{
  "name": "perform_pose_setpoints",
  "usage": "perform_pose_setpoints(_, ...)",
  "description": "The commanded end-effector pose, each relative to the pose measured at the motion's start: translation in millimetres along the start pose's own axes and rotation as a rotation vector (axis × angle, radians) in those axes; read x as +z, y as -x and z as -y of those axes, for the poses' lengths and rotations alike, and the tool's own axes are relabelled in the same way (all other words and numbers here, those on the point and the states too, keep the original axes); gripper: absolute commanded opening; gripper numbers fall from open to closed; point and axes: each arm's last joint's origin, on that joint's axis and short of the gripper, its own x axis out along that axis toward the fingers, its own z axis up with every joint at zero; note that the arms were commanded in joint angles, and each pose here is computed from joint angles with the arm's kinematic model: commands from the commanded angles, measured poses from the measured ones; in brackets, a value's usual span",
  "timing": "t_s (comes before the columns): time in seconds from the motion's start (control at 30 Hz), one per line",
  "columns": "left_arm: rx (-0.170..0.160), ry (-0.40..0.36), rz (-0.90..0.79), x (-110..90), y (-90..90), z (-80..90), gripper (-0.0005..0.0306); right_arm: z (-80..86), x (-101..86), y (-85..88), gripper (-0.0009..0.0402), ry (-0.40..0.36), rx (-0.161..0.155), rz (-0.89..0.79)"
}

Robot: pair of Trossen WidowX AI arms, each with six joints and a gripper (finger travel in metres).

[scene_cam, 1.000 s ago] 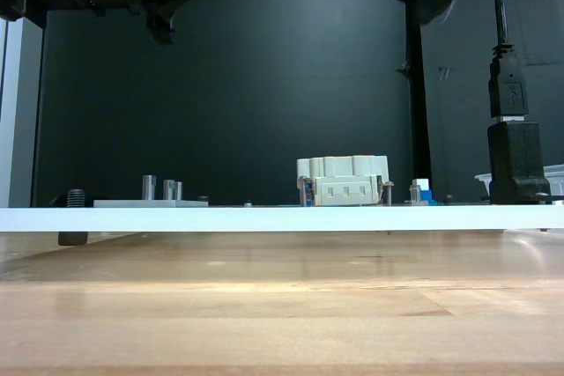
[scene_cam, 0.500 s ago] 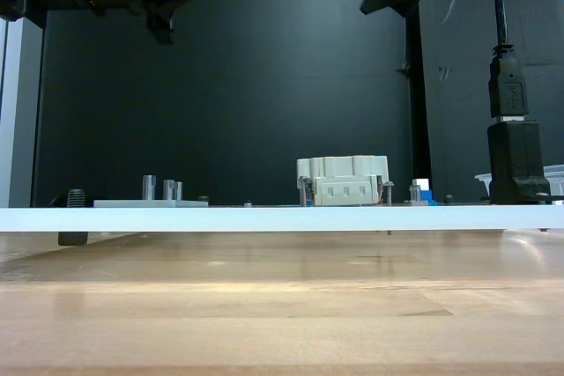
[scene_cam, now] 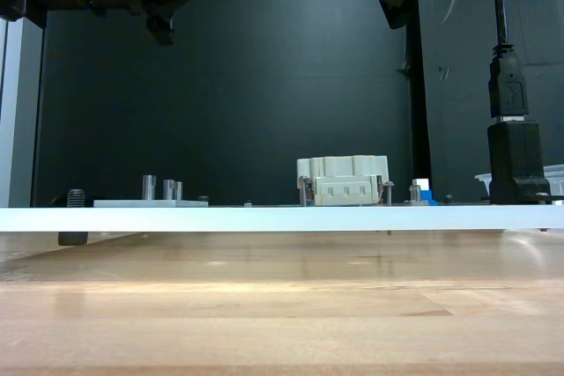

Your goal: Pick the USB connector and install on taskboard

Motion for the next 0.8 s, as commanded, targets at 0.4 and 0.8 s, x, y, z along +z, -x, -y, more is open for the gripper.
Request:
perform_pose_setpoints(0.4,0.0,0.0,0.0,0.0,-0.1,-0.1,0.0,-0.2,-29.8,-1.4,0.0,-0.011,0.056,0.222)
perform_pose_setpoints(0.8,0.0,0.0,0.0,-0.1,-0.1,0.0,0.0,4.3,-35.4,-1.0,0.0,-0.035,0.046,0.243)
